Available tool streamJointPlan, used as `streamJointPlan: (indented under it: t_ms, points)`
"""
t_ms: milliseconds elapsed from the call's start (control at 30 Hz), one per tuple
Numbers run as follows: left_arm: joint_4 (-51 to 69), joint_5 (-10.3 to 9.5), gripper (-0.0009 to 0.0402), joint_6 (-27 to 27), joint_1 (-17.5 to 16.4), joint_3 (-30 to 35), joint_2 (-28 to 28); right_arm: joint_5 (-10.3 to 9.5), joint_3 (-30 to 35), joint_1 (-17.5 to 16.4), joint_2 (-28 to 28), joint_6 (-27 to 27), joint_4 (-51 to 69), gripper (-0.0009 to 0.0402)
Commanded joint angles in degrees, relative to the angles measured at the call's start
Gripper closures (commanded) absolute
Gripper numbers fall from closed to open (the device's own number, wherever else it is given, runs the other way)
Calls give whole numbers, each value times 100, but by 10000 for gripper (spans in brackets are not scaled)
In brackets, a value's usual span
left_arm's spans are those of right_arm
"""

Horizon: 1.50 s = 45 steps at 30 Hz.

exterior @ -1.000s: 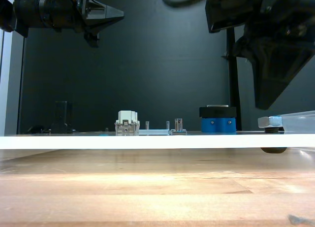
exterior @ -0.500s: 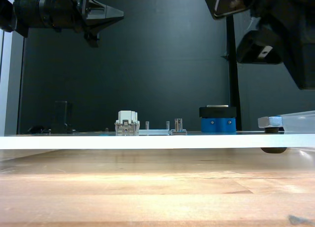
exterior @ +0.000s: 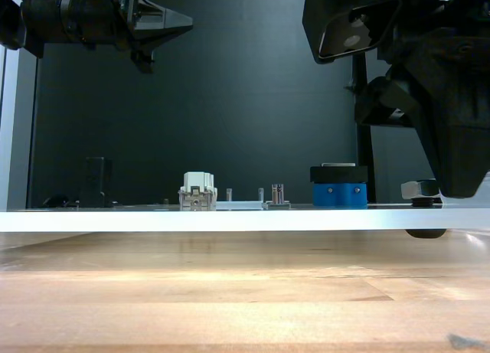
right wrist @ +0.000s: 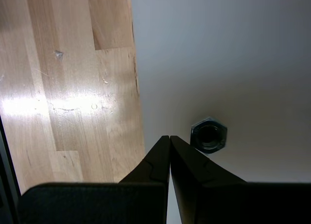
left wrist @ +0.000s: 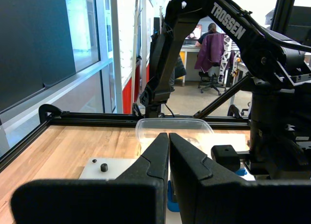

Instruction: Unfasten the M12 fastener and place in the container

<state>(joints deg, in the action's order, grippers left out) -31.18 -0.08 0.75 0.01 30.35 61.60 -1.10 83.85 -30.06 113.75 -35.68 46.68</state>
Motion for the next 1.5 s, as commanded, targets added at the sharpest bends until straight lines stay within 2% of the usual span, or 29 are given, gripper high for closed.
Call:
streamJointPlan:
  t_ms: [33, 133, 233, 733, 767, 800, 867, 900, 933, 967, 1133, 1200, 1400, 1500]
  points:
    - [0, 2, 393, 0, 0, 2, 0, 20, -4, 4, 13, -7, 13, 393]
    - [0, 2, 393, 0, 0, 2, 0, 42, -4, 7, 2, -11, 37, 393]
    - [0, 2, 393, 0, 0, 2, 0, 173, -4, 7, -11, -61, 140, 393]
    - [0, 2, 393, 0, 0, 2, 0, 179, -4, 9, -42, -92, 249, 393]
    - [0, 2, 393, 0, -2, 2, 0, 275, -4, 9, -55, -37, 280, 393]
    - [0, 2, 393, 0, 0, 2, 0, 509, -4, 9, -72, 11, 354, 393]
    - [0, 2, 393, 0, 0, 2, 0, 1115, -4, 7, -131, -39, 586, 393]
    - [0, 2, 393, 0, -2, 2, 0, 1329, -4, 7, -173, -101, 697, 393]
    - [0, 2, 393, 0, 0, 2, 0, 1462, -4, 7, -203, -142, 778, 393]
    - [0, 2, 393, 0, 0, 2, 0, 1510, -4, 4, -238, -146, 837, 393]
    - [0, 2, 393, 0, 0, 2, 0, 1429, -4, 4, -319, -201, 909, 393]
    - [0, 2, 393, 0, 0, 2, 0, 1272, -4, 4, -341, -249, 911, 393]
    - [0, 2, 393, 0, 0, 2, 0, 553, 76, 0, -354, -247, 920, 393]
    - [0, 2, 393, 0, 0, 2, 0, 538, 175, -4, -356, -461, 920, 393]
